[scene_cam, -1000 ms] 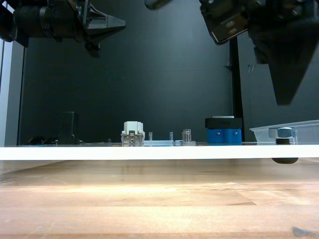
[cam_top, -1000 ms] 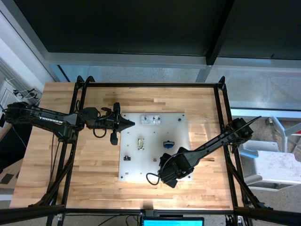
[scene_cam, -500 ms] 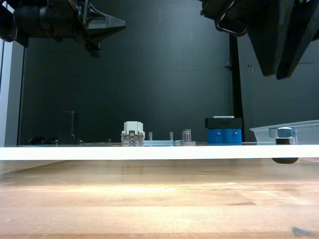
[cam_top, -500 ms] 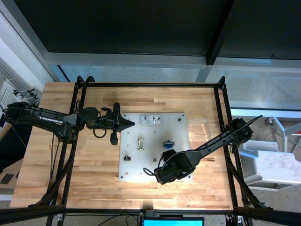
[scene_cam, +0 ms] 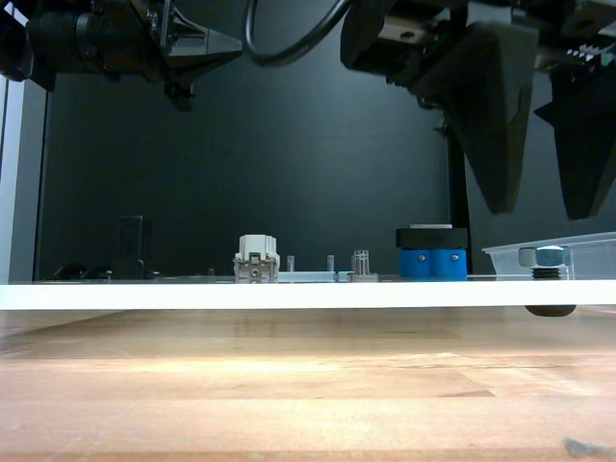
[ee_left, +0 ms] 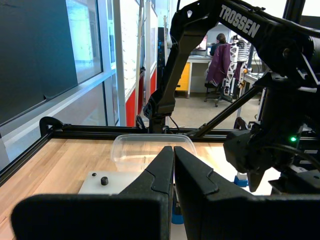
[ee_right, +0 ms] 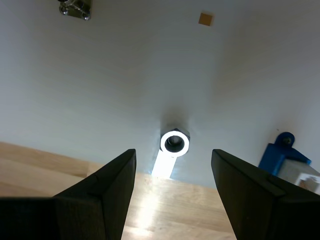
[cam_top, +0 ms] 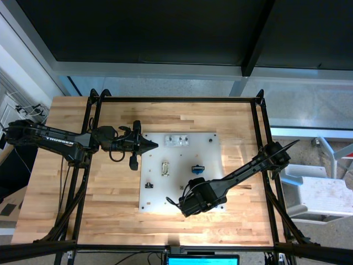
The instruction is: Unfasten the M12 fastener and place in the container
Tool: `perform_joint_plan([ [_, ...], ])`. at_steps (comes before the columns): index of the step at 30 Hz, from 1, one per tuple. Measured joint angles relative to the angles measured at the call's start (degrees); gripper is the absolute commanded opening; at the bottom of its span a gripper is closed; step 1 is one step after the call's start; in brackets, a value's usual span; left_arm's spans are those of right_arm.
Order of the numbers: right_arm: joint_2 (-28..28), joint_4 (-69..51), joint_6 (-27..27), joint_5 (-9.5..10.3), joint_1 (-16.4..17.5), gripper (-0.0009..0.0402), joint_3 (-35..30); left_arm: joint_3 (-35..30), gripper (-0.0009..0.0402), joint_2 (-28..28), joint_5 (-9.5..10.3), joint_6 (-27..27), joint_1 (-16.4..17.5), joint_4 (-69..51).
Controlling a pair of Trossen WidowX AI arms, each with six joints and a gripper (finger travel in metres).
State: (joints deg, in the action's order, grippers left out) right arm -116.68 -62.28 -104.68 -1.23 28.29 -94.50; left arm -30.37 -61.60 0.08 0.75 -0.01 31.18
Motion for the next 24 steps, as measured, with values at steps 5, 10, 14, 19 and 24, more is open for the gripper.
perform_joint_plan([
  [5,-0.1,0.2,0.0,-0.02,-0.4,0.0198,1.0,0.0,0.0,0.0,0.0,0.0,0.0,0.0],
  [10,-0.6,1.5,0.0,0.2,-0.5,0.0183,1.6,0.0,0.0,0.0,-0.02,0.0,0.0,0.0],
  [14,-1.9,3.1,0.3,1.49,-0.5,0.0176,1.6,0.0,0.0,0.0,-0.02,0.0,0.0,0.1],
  [19,-2.0,2.8,0.4,1.33,-0.6,0.0165,1.7,0.0,0.0,0.0,0.0,0.0,0.0,0.0],
  [24,-2.0,2.9,0.4,1.33,-0.8,0.0143,2.0,0.0,0.0,0.0,0.0,0.0,0.0,0.0],
])
